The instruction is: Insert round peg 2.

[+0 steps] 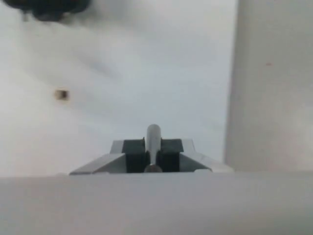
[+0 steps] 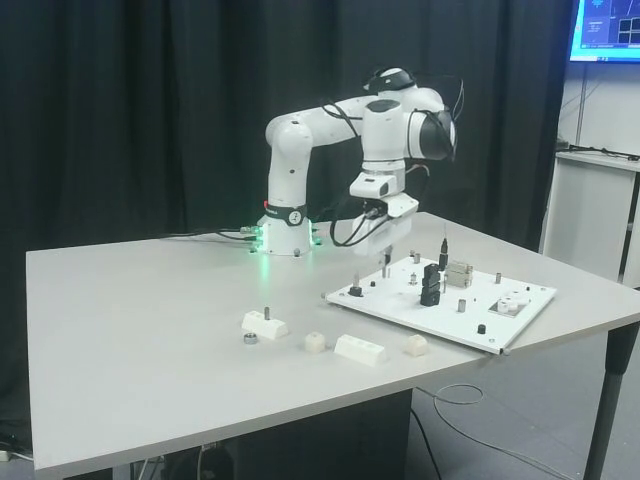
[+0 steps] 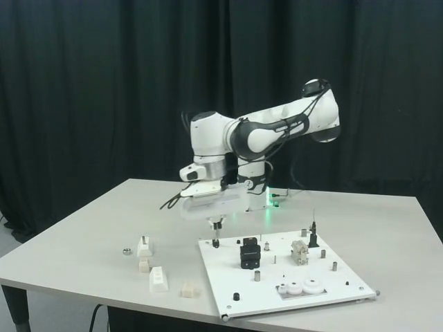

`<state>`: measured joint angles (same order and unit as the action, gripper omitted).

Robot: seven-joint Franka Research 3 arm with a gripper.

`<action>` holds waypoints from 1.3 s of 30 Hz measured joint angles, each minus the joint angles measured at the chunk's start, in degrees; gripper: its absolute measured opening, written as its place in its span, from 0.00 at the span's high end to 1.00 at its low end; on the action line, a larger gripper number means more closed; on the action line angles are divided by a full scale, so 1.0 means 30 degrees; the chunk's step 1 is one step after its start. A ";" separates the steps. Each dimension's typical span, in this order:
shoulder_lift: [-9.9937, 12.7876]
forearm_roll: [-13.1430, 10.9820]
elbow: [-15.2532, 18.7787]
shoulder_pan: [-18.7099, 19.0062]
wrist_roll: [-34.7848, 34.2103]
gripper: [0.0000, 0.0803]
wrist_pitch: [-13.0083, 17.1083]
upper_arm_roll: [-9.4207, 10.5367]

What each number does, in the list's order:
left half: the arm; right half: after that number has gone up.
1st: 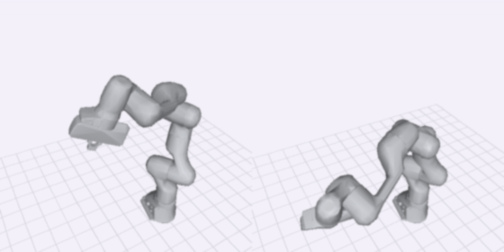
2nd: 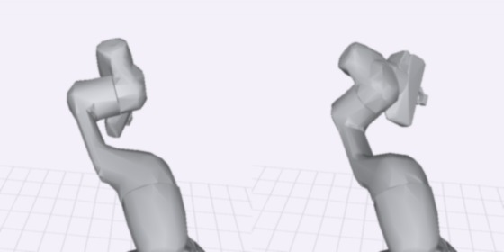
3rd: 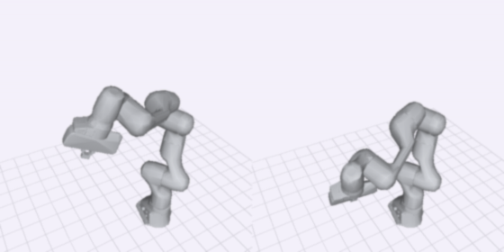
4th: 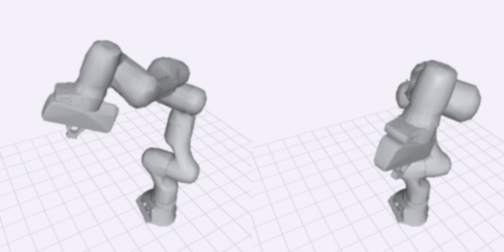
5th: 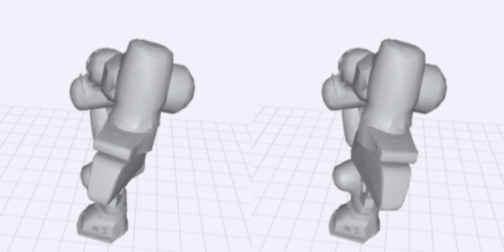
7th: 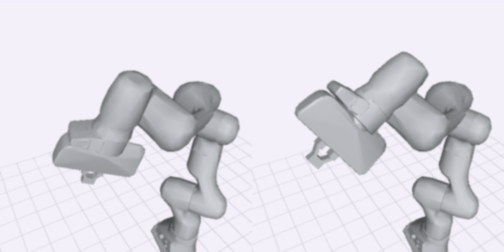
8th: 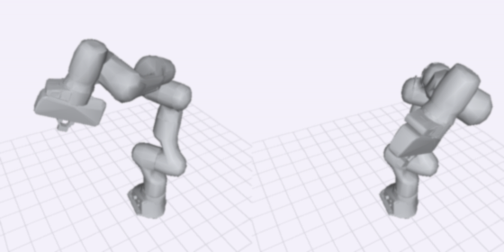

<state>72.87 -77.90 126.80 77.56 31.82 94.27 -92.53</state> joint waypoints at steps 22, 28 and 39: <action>-0.0470 0.0537 0.3266 0.5569 -0.2177 0.92 0.1602 -0.0773; -0.0479 0.0537 0.3732 0.6700 -0.2848 0.92 0.1785 -0.0794; -0.0480 0.0601 0.4291 0.8490 -0.4113 0.92 0.1802 -0.0758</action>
<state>71.43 -76.10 139.67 103.03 19.49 99.67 -94.80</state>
